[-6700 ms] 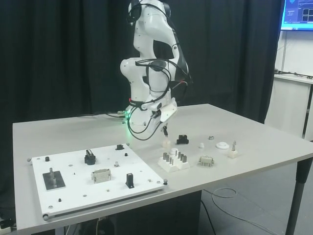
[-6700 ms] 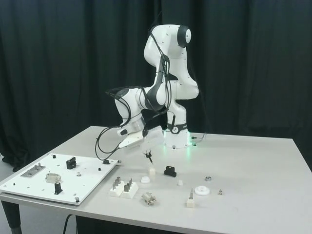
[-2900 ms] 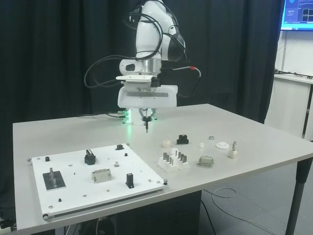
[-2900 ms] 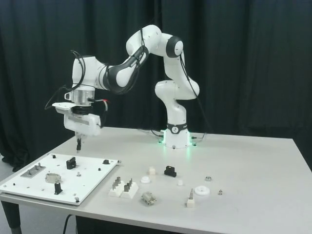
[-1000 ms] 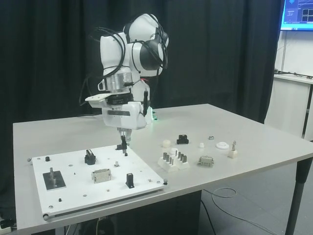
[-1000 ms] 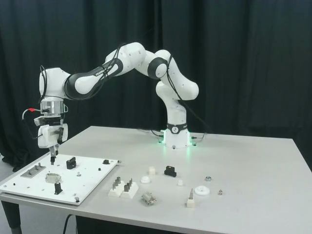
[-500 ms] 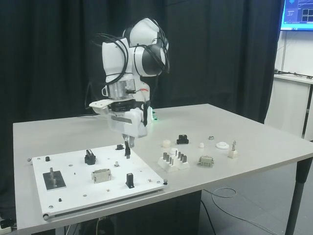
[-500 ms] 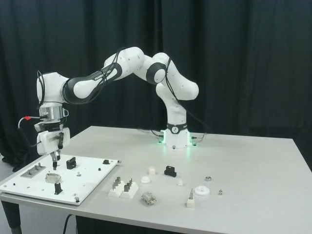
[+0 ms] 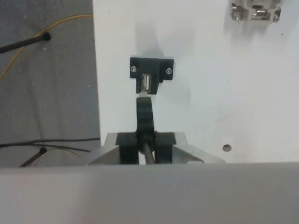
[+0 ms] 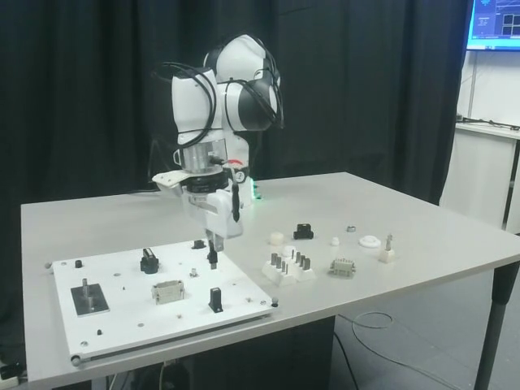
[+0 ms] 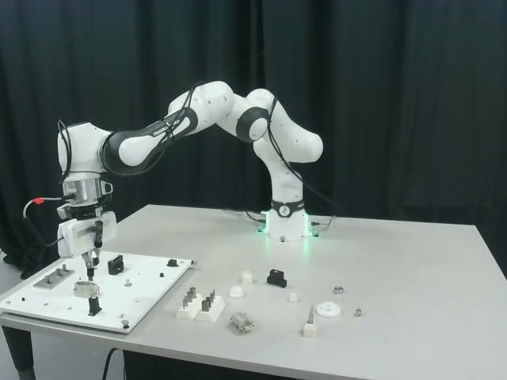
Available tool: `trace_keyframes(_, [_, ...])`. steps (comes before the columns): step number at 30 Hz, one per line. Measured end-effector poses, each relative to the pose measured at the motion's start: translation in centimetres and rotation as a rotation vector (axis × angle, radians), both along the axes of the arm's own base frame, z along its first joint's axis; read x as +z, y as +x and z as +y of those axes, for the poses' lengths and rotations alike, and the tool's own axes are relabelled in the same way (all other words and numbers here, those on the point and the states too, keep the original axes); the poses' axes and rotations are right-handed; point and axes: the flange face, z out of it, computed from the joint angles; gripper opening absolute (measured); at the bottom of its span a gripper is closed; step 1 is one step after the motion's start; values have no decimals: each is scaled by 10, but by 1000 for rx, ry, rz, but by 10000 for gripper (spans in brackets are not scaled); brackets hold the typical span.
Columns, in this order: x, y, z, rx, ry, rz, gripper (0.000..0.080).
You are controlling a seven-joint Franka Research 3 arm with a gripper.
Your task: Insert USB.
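Wrist view, pincer (image 9: pixel 145 142) clamping USB plug (image 9: pixel 144 114), tip just beside socket (image 9: pixel 150 76)

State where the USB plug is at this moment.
The USB plug is clamped in the gripper over the white board, its metal tip just short of the black USB socket; the room views show it only as a speck.

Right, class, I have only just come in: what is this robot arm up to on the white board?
The white arm's gripper is shut on a black USB plug and holds it over the white board on the grey table. In the wrist view the plug's metal tip sits right at the mouth of the black USB socket, lined up with it but not yet pushed in.
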Motion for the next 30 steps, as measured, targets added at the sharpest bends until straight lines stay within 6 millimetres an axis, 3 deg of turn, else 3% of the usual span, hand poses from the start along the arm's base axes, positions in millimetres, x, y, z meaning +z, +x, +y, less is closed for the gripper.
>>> trace_keyframes(30, [-20, 11, 2, 20, -12, 44, 68])
